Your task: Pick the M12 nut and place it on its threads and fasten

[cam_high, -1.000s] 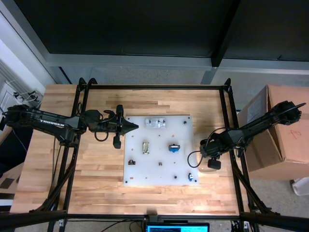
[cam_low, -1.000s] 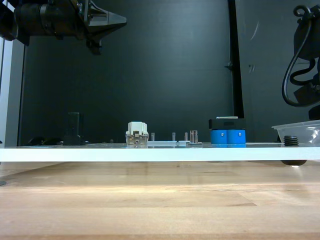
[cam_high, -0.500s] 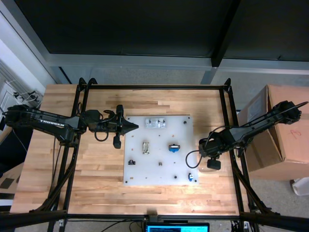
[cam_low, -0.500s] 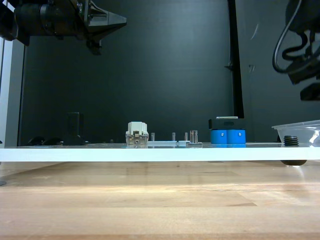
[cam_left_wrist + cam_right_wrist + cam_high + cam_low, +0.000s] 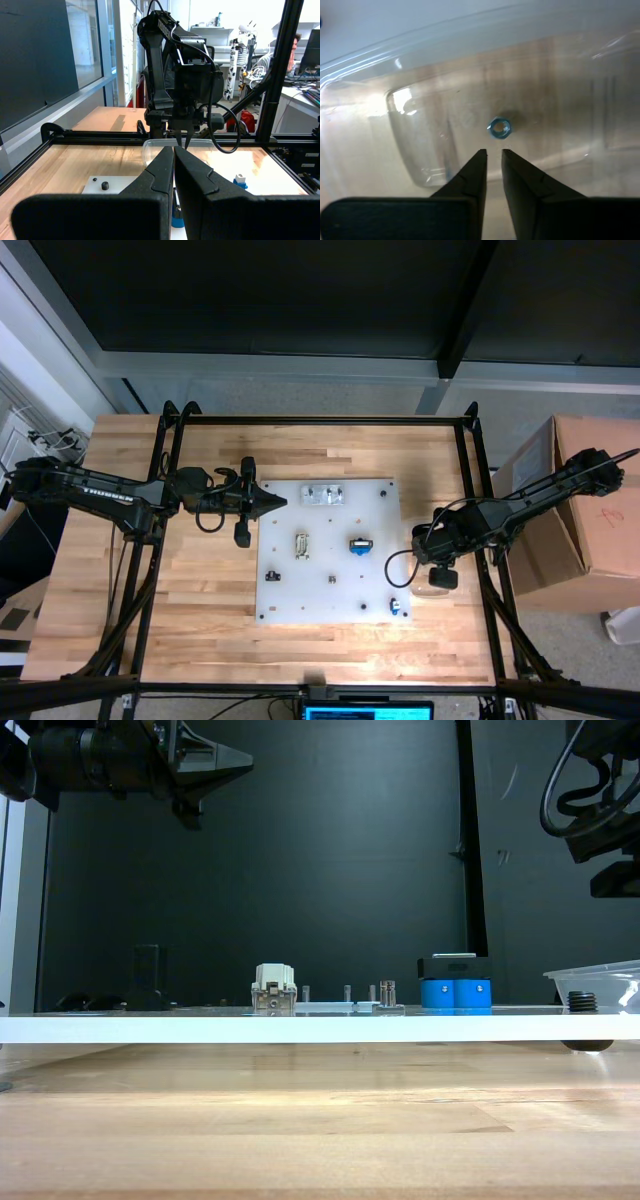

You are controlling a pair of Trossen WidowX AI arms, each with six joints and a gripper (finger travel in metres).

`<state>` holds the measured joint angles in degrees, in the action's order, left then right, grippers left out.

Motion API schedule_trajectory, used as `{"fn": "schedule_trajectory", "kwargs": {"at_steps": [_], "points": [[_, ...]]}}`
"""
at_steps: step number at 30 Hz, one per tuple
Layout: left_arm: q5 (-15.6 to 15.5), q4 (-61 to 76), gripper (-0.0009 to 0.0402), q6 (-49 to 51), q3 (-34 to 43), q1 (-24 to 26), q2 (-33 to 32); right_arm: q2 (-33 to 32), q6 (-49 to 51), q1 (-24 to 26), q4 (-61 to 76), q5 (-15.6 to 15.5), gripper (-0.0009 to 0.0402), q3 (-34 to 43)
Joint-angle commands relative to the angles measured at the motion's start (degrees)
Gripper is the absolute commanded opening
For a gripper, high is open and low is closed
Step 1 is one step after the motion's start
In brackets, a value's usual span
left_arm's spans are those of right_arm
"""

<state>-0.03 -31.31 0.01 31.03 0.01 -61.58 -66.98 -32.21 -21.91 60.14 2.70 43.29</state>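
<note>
The right gripper point(image 5: 493, 151) hangs just off the right edge of the flat white task board point(image 5: 310, 595), above a clear plastic tray point(image 5: 605, 972). Its fingers are parted only narrowly and hold nothing. The small silver hexagonal nut point(image 5: 499, 128) lies free on the tray's floor, just ahead of the fingertips. The short black ribbed stud point(image 5: 582, 1002) at the board's near right edge shows bare ribs.

The pick looks to be the step in hand. Next the jaws would need to widen, descend and straddle the nut.

The left gripper point(image 5: 272, 502), fingers pressed together, hovers high over the board's left edge. The board rests on a pale wooden table point(image 5: 200, 590), and a brown cardboard box point(image 5: 585, 510) stands well off the board's right side.
</note>
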Motion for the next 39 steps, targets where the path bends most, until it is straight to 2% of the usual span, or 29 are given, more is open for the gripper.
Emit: {"fn": "schedule_trajectory", "kwargs": {"at_steps": [1, 6, 10, 21, 28, 31, 39], "points": [[0.0, 0.0, 0.0, 0.0, 0.0, 0.0, 0.0, 0.0, 3.7, -0.1, -0.4, 2.4, 0.0089, -0.6], [0.0, 0.0, 0.0, 0.0, 0.0, 0.0, 0.0, 0.0, 11.9, -0.1, -4.2, 1.9, 0.013, -3.4], [0.0, 0.0, 0.0, 0.0, 0.0, 0.0, 0.0, -1.0, 13.7, -0.1, -6.4, 1.7, 0.0143, -4.9], [0.0, 0.0, 0.0, 0.0, 0.0, 0.0, 0.0, -5.6, 15.5, 0.0, -8.4, 1.7, 0.0147, -5.4], [0.0, 0.0, 0.0, 0.0, 0.0, 0.0, 0.0, -5.9, 16.0, 0.1, -11.1, 1.6, 0.0146, -6.9], [0.0, 0.0, 0.0, 0.0, 0.0, 0.0, 0.0, -5.9, 16.0, 0.2, -13.3, 0.1, 0.0146, -8.1], [0.0, 0.0, 0.0, 0.0, 0.0, 0.0, 0.0, -8.7, 15.6, 0.3, -14.1, 0.3, 0.0146, -8.9]]}}
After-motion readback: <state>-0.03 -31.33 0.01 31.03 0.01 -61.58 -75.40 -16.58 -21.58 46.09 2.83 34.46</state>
